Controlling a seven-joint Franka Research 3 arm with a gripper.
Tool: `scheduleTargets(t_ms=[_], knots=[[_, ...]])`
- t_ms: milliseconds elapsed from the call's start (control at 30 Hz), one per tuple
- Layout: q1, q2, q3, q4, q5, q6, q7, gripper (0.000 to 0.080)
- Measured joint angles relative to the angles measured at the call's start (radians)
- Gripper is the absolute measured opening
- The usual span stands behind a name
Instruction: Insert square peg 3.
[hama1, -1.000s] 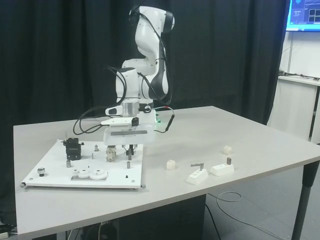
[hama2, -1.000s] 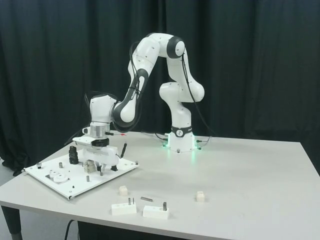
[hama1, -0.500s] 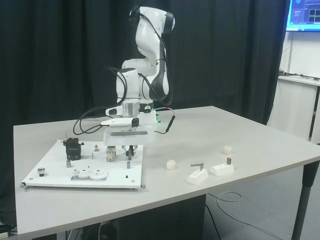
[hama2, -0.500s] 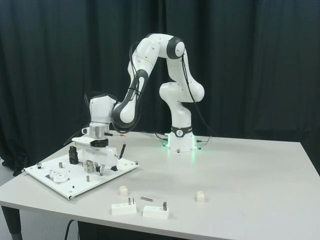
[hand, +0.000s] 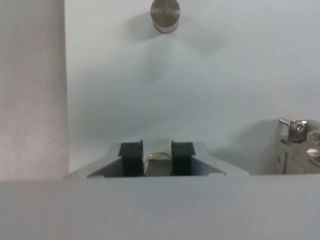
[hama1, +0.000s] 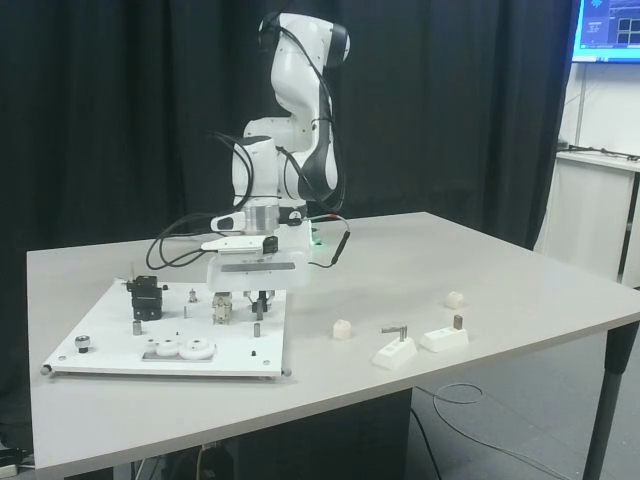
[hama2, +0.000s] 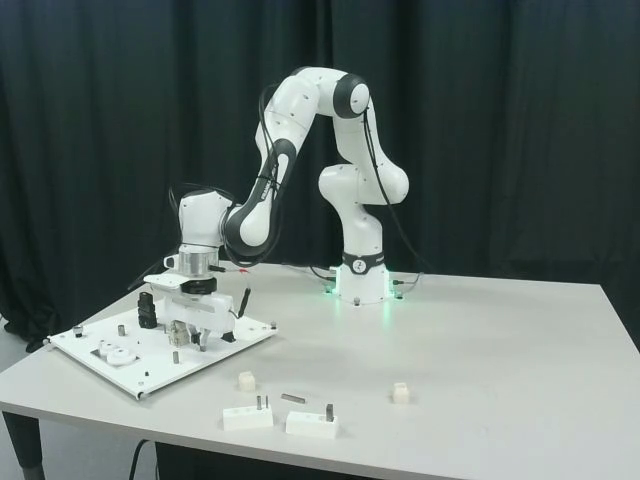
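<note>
Peg 3 pinched in the claw, low over the board; seating not confirmed.

Left to right in the first room view, you have the flat white board (hama1: 120, 335) with a black block (hama1: 146, 297) and white gears (hama1: 180, 349), then the claw (hama1: 262, 297) just above it. In the wrist view its black pads (hand: 131, 156) pinch the dull metal square peg (hand: 157, 162); whether it has entered a hole is hidden. Small white blocks (hama1: 420, 343) lie further right on the matte grey tabletop (hama1: 480, 260).

We record: arm (hama2: 290, 120) white; desk (hama2: 480, 350) grey; board (hama1: 180, 340) white; curtain (hama2: 500, 130) black; tool (hand: 157, 162) pads (hand: 131, 156) black; base light (hama2: 330, 291) green.
</note>
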Motion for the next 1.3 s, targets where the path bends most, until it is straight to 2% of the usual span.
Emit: scheduleTargets(t_ms=[667,1000,1033,1200,1233,1300], knots=[[0.000,0.002,-0.002,-0.002,0.000,-0.008,0.000,0.0115],[0.000,0.011,-0.001,0.000,0.011,-0.010,0.044,0.0115],[0.000,0.011,-0.001,0.001,0.012,-0.010,0.046,0.0285],[0.002,0.010,0.001,0.014,0.012,-0.012,0.057,0.0285],[0.002,0.010,0.001,0.018,0.012,-0.015,0.059,0.0599],[0.004,0.009,0.001,0.026,0.012,-0.021,0.063,0.0599]])
